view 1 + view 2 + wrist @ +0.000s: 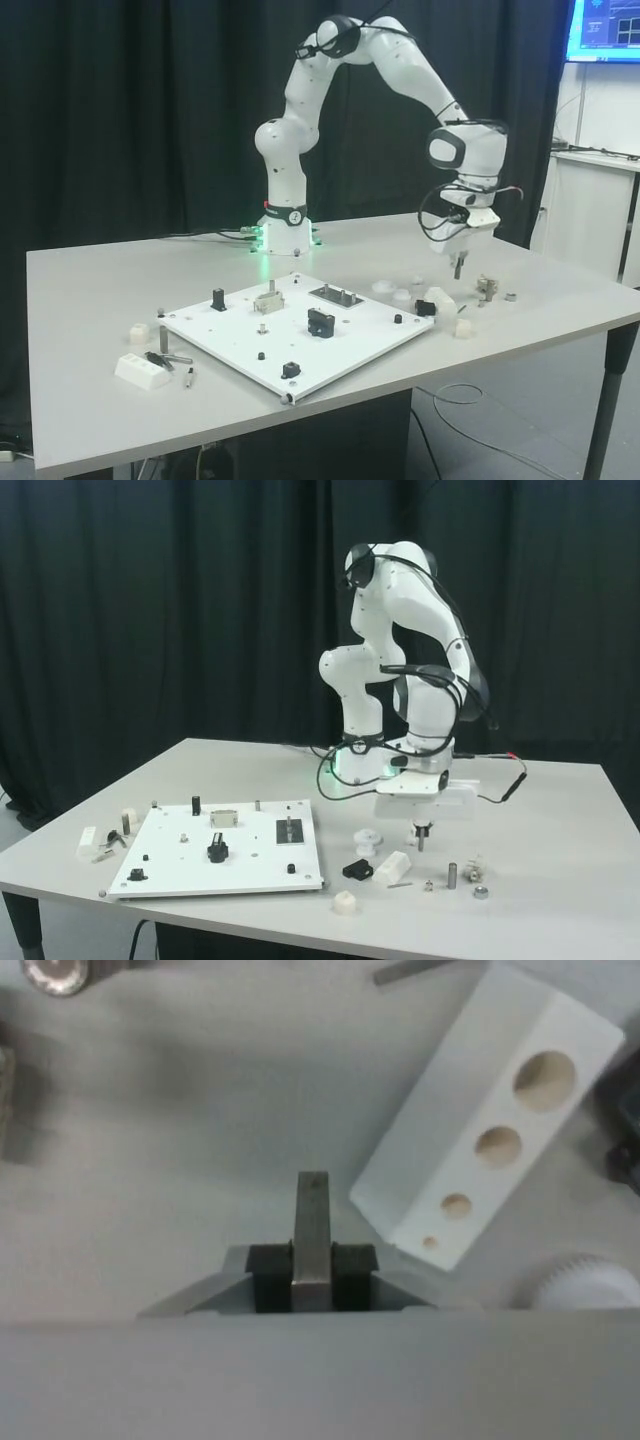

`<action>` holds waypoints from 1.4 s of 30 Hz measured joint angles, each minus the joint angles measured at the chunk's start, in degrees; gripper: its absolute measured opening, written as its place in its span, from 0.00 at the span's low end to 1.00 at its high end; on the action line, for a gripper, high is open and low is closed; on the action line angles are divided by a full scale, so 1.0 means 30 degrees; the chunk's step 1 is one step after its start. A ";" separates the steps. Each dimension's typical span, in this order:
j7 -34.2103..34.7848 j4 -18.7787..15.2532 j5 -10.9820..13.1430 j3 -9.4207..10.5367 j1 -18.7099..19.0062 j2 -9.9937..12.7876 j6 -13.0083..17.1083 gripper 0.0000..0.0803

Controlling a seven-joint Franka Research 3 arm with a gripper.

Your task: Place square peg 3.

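Observation:
In the wrist view my gripper (312,1272) is shut on a grey square peg (312,1210) that sticks out from between the black fingertips (268,1268). A white block with a row of round holes (500,1130) lies on the table just beside the peg's tip. In the room views the gripper (457,258) (420,832) hangs a little above the table, to the side of the white assembly board (230,335) (170,865). The peg (457,267) (420,843) points down, and the white block (437,298) (392,866) lies close below it.
A white gear (585,1282) (366,842) lies near the block, with a black part (358,868) beside it. A small white piece (344,903) sits by the front edge. An upright grey peg (452,873) and small metal parts (487,287) lie further out. Another white block (140,370) lies beyond the board.

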 joint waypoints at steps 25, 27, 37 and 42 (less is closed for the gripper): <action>0.0108 0.1265 0.0855 0.0792 -0.0177 0.1945 0.0018 0.09; 0.0108 0.1351 0.0928 0.0812 -0.0177 0.2058 0.0018 0.09; 0.0108 0.1651 0.1023 0.0881 -0.0177 0.2377 0.0021 0.09; 0.0107 0.1787 0.1023 0.0885 -0.0181 0.2395 -0.0016 0.32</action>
